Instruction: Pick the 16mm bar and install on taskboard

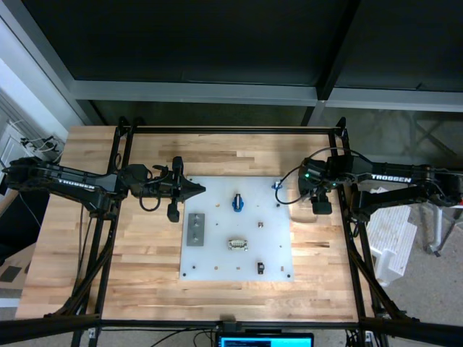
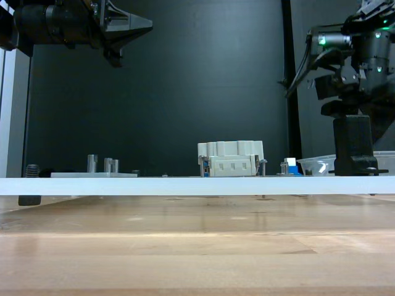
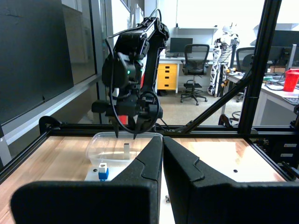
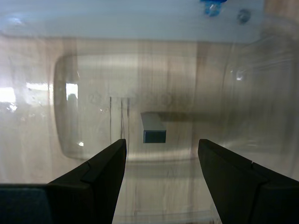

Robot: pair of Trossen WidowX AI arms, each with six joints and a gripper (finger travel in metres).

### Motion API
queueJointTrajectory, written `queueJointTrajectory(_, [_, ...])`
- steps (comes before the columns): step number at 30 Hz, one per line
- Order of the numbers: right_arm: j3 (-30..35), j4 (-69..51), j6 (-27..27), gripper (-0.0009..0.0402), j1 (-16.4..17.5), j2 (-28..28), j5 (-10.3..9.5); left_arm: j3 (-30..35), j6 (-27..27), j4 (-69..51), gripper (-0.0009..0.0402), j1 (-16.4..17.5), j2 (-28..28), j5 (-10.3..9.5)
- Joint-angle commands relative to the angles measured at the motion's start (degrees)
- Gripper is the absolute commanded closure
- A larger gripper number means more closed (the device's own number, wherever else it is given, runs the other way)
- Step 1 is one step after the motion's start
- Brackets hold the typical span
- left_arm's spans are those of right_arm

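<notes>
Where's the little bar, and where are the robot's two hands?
bar [image 4: 153, 127]: right wrist view, its middle, in the clear tray [image 4: 60, 102].
right hand [image 4: 161, 141]: right wrist view, between open fingertips, above the tray.
left hand [image 3: 162, 138]: left wrist view, between shut fingertips, above the taskboard [image 1: 217, 260].

A wooden table [image 1: 145, 289] carries a clear plastic tray [image 3: 107, 144] at about 2 o'clock from its middle. A black frame [image 1: 231, 129] rims the table. A lit screen [image 1: 265, 340] sits at the 6 o'clock edge. Beyond stand an office chair [image 3: 195, 60], a yellow cabinet [image 3: 167, 77] and a red cup [image 3: 290, 79].
</notes>
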Motion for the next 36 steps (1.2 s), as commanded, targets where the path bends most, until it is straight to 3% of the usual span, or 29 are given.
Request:
queueJointTrajectory(1, [-1.55, 1.42, -1.64, 0.0176, -0.02, 0.00, -0.28, 0.00, 0.00, 0.02, 0.0393, 0.02, 0.00, 0.02])
queueJointTrajectory(7, [-3.56, 4.74, -3.58, 0.0176, -0.04, 0.00, -0.50, 0.00, 0.00, 0.00, 0.0393, 0.00, 0.00, 0.02])
queueJointTrajectory(10, [-4.44, 5.60, -4.50, 0.0176, -0.07, 0.00, -1.86, 0.00, 0.00, 0.00, 0.0393, 0.00, 0.00, 0.02])
queueJointTrajectory(22, [-5.35, 7.93, -4.90, 0.0176, -0.15, 3.32, -1.79, 0.00, 0.00, 0.00, 0.0393, 0.00, 0.00, 0.02])
queueJointTrajectory(36, [-5.49, 8.09, -5.03, 0.0190, -0.85, 3.43, -1.79, 0.00, 0.00, 0.00, 0.0393, 0.02, 0.00, 0.02])
